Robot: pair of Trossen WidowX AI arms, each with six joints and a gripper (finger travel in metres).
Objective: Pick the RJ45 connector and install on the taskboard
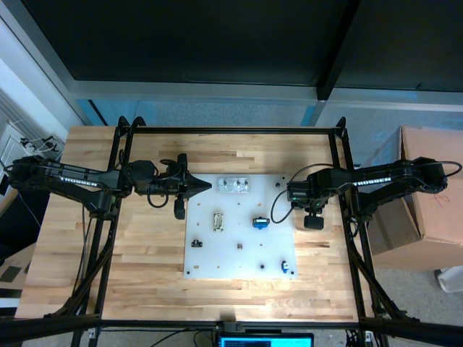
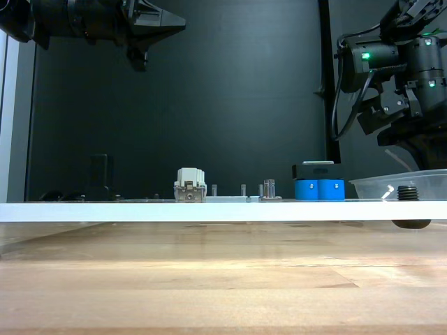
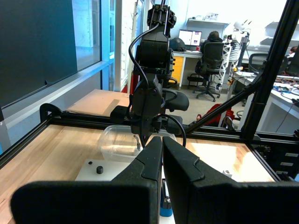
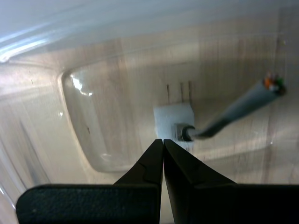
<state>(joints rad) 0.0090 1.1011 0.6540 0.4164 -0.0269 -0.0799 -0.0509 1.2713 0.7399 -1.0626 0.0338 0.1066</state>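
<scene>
The RJ45 connector [image 4: 173,122], a pale block with a short grey cable stub [image 4: 233,109], lies free on the floor of a clear plastic bin [image 4: 84,116], clear of the white taskboard [image 1: 217,253]. My right gripper [image 4: 163,140] points down into that bin at the board's right edge [image 1: 313,219]. Its fingers are shut and empty, with the tips just short of the connector. My left gripper [image 1: 206,186] hovers high over the board's left rear corner, pointing right; its fingers [image 3: 154,161] are shut with nothing in them.
On the board stand a blue block [image 1: 260,223], a cream socket [image 1: 217,222] and small posts. The clear bin [image 2: 391,185] sits at the board's right side. A black frame [image 1: 231,131] rings the table. A cardboard box [image 1: 427,195] stands off to the right.
</scene>
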